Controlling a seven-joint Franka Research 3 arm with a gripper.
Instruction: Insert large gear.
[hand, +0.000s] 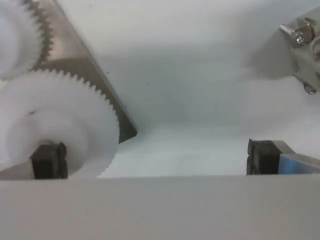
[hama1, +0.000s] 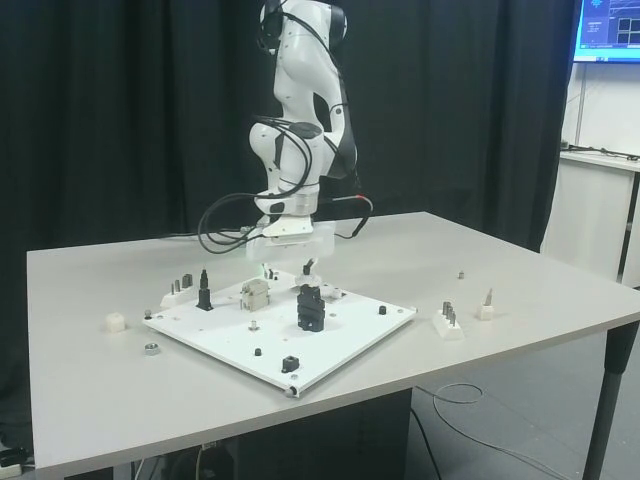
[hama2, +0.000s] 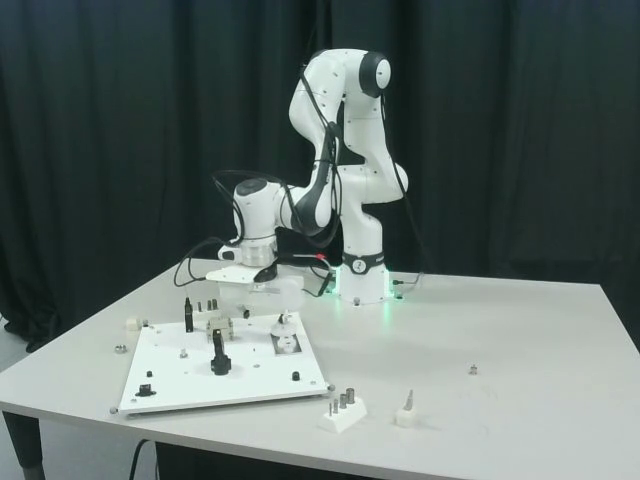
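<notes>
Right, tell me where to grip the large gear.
Take the large gear by its raised centre hub, coming straight down from above. It lies flat on the metal plate, its teeth meshed with a second gear, so the rim is partly blocked.

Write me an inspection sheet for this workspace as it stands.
Surface: grey table carrying a flat white assembly board.
Job's things: large white toothed gear seated on a metal plate, beside a second white gear.
Clutter: small white peg blocks off the board.
Pincer: open, one finger inside the large gear's hub.
Cables: black cables trailing behind the arm.
Surroundings: black curtain.
</notes>
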